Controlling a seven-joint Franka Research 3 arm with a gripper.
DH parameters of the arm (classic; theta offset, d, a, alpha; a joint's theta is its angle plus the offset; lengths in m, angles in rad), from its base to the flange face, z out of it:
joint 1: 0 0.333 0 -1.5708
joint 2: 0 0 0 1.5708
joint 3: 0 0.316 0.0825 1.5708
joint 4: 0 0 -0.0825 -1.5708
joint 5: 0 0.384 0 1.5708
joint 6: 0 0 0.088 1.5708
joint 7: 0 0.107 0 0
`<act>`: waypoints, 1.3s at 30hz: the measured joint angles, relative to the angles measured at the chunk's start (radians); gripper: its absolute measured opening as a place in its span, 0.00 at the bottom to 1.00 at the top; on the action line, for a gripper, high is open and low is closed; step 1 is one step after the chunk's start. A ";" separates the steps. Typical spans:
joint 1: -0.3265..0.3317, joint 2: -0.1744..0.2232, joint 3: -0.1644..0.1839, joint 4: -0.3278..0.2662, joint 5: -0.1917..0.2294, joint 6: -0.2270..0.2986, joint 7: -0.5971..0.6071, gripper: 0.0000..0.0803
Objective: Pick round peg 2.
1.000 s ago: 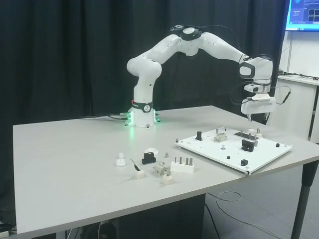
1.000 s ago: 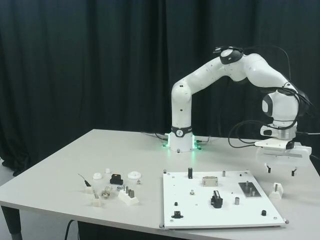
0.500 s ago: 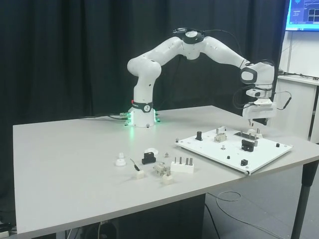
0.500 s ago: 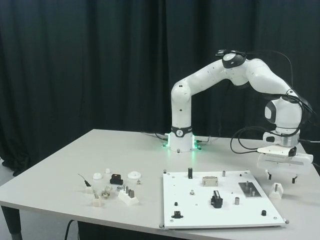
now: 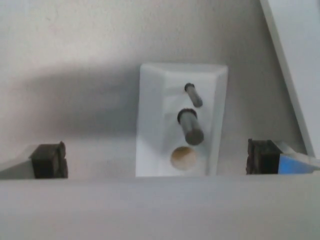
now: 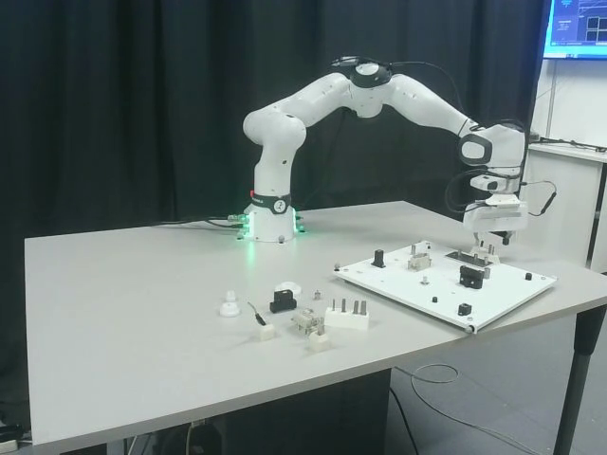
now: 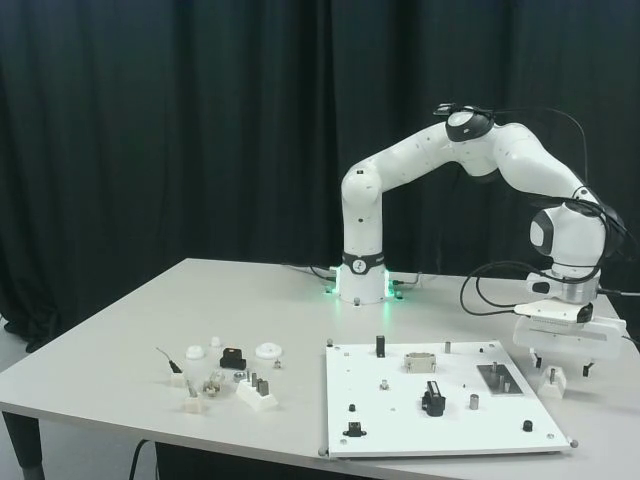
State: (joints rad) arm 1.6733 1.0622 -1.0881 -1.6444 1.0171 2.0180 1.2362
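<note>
The white arm [image 7: 470, 150] reaches over the table's [image 7: 250, 310] far edge, beside the board [image 7: 400, 420]. Its gripper [image 5: 155, 161] hangs spread wide, fingers [image 5: 48, 161] straddling a white holder [image 5: 155, 125] to leave room around the thicker peg [image 5: 191, 126] standing mid-block.

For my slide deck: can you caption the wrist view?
Open gripper poised above a white peg holder on the grey table, holding two round pegs and one empty hole.
</note>
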 joint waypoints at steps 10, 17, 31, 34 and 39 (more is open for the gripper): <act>-0.024 0.004 0.017 0.014 0.000 0.000 0.000 0.88; -0.033 0.005 0.023 0.015 -0.002 -0.001 0.000 0.64; -0.042 0.007 0.025 0.016 -0.010 -0.005 -0.002 0.09; -0.044 0.007 0.024 0.015 -0.012 -0.006 -0.002 0.09; -0.044 0.006 0.017 0.017 -0.015 -0.010 -0.002 0.09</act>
State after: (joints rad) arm 1.6296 1.0680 -1.0712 -1.6278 1.0016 2.0081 1.2342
